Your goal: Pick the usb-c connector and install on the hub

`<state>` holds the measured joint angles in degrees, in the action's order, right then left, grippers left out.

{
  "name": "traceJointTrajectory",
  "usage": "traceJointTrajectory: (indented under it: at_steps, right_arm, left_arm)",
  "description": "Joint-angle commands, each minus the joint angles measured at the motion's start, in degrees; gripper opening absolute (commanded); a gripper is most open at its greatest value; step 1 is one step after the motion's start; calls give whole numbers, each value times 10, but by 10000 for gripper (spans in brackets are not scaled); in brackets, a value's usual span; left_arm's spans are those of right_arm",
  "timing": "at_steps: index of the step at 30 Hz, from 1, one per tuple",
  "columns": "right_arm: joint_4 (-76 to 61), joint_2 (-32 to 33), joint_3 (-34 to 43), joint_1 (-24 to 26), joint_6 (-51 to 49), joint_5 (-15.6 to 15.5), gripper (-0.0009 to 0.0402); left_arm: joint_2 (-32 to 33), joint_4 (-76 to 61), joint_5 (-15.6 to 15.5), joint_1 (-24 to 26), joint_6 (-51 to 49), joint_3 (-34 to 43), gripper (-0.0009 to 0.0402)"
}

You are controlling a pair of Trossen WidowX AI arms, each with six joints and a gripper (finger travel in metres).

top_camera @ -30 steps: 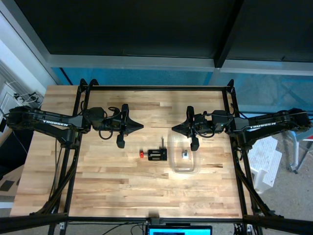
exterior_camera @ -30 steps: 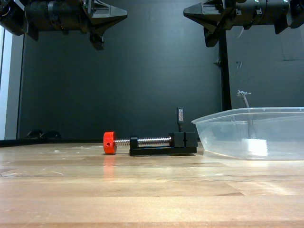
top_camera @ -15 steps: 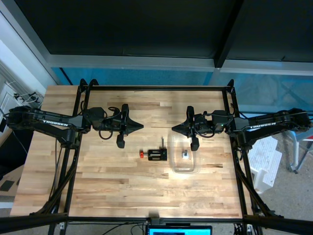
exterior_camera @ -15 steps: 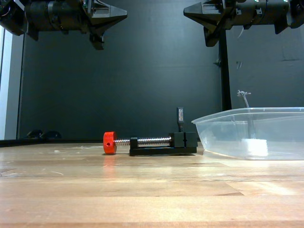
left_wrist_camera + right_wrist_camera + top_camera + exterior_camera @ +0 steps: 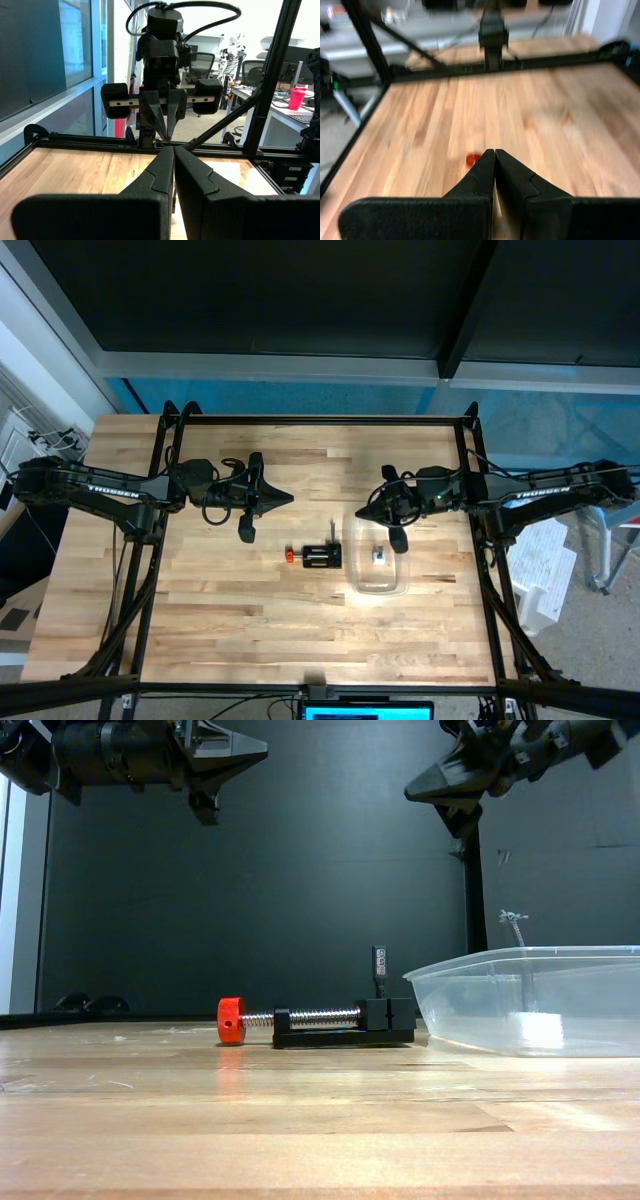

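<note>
Looks to be the approach before the pick, with nothing gripped yet. Right gripper (image 5: 363,512) high over the table at about 11 o'clock of the clear tub (image 5: 380,591), nose tipped downward, fingers pressed together on nothing. Left gripper (image 5: 288,498) just as high, at about 10 o'clock of the small vise (image 5: 320,557), fingers likewise closed and empty. In the tub, one thing only: a small pale piece, judged to be the usb-c connector (image 5: 379,556), lying free on the floor with a thin wire (image 5: 515,928) rising from it. Just beside the tub at 9 o'clock, the vise, clamping a thin dark upright piece, probably the hub (image 5: 379,963). Calls next for parting the right fingers and descending inside the rim onto the connector.
</note>
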<state>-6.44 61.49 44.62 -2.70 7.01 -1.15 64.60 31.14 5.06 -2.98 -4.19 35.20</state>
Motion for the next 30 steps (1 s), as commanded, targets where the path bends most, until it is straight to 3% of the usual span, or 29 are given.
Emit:
traceJointTrajectory:
  at_steps: [1,16,30]
  right_arm:
    - [-89,0,34,-8,0,0,0]
    - [-371,31,147,-46,11,1,0]
    - [-493,95,208,-64,21,2,0]
  left_arm:
    - [0,0,0,0,0,0,0]
    - [0,0,0,0,0,0,0]
    - [0,0,0,0,0,0,0]
